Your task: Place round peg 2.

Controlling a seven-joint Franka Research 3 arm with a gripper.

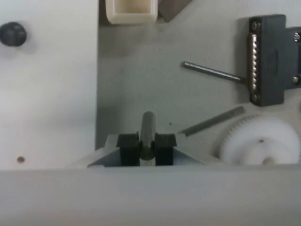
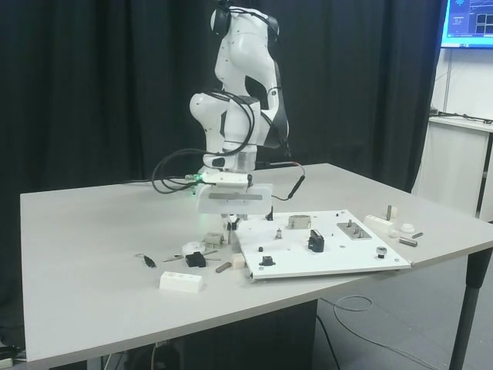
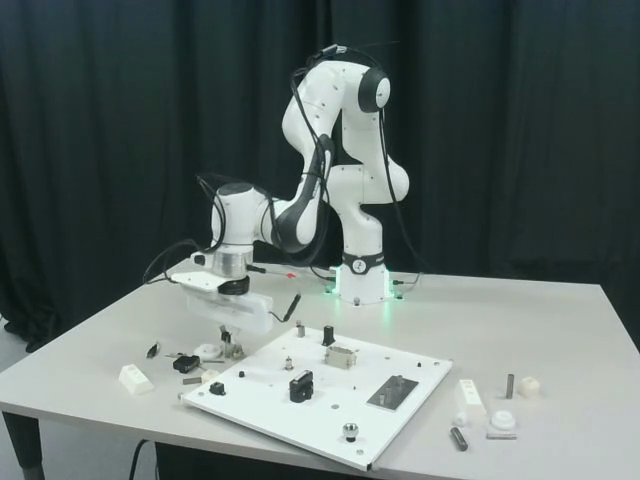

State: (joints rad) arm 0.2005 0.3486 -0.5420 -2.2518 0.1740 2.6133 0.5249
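Observation:
In the wrist view my gripper is shut on a short grey round peg, which sticks out past the black fingertips. It hangs over the grey table just beside the edge of the white board. In the room views the gripper is low over the table, at the corner of the white board nearest the arm's loose parts. The peg is too small to make out there.
On the table under the wrist lie a black connector, a thin metal rod, a flat grey bar, a white gear and a white box. A black knob sits on the board. A white block lies near the front edge.

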